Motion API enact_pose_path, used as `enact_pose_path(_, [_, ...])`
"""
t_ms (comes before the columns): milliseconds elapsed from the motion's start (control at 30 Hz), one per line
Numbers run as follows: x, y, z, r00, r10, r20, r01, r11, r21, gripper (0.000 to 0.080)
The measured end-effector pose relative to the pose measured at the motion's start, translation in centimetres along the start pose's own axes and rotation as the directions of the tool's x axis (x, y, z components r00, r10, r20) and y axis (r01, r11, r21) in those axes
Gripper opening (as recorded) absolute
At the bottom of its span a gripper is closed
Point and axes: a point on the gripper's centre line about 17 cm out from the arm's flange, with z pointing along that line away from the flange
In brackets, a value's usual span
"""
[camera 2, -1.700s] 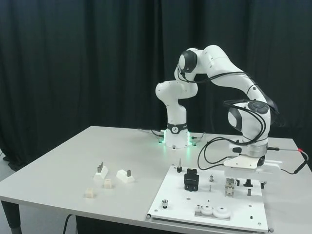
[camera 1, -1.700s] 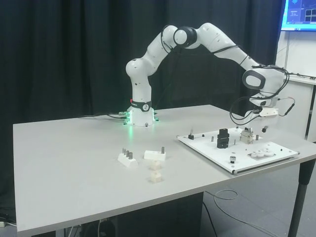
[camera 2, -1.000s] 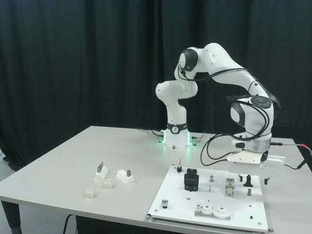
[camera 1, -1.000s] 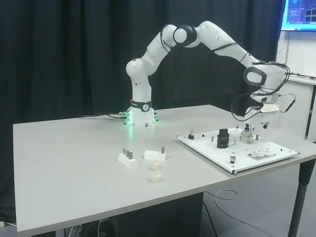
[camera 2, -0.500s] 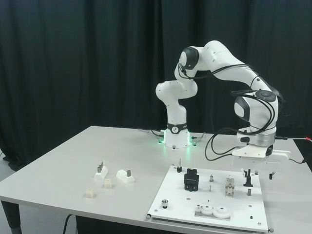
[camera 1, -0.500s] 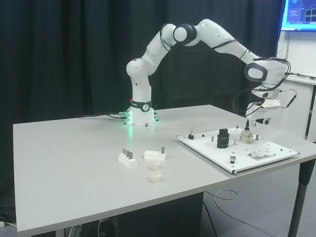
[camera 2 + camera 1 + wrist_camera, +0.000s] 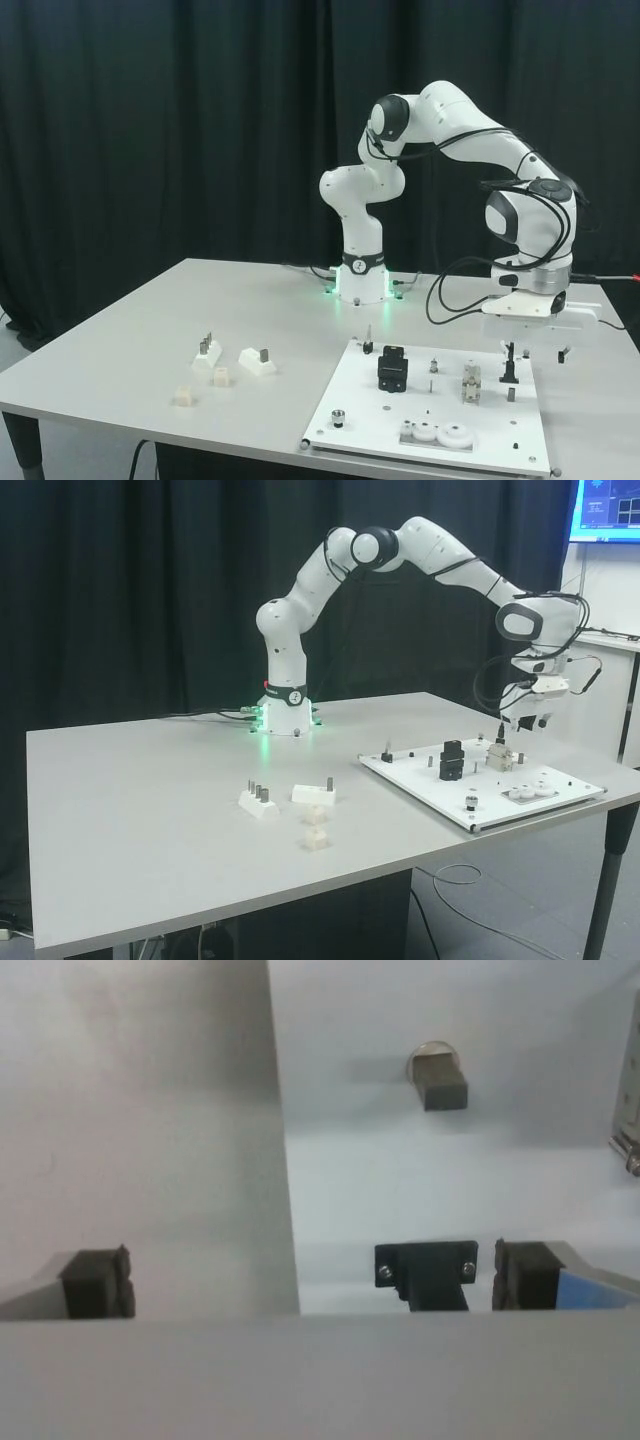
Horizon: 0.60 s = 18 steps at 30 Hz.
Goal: Pick square peg 4.
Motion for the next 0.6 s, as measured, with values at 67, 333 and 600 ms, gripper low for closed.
enact_pose_path(67, [0.0, 0.0, -0.1, 1.000, -0.002, -0.001, 0.002, 1.000, 0.000, 0.0800])
enact_pose_path(333, [-0.2, 0.1, -0.5, 1.000, -0.008, -0.002, 0.008, 1.000, -0.011, 0.0800])
enact_pose_path(600, [0.3, 0.9, -1.2, 1.000, -0.012, -0.012, 0.012, 0.999, -0.038, 0.0800])
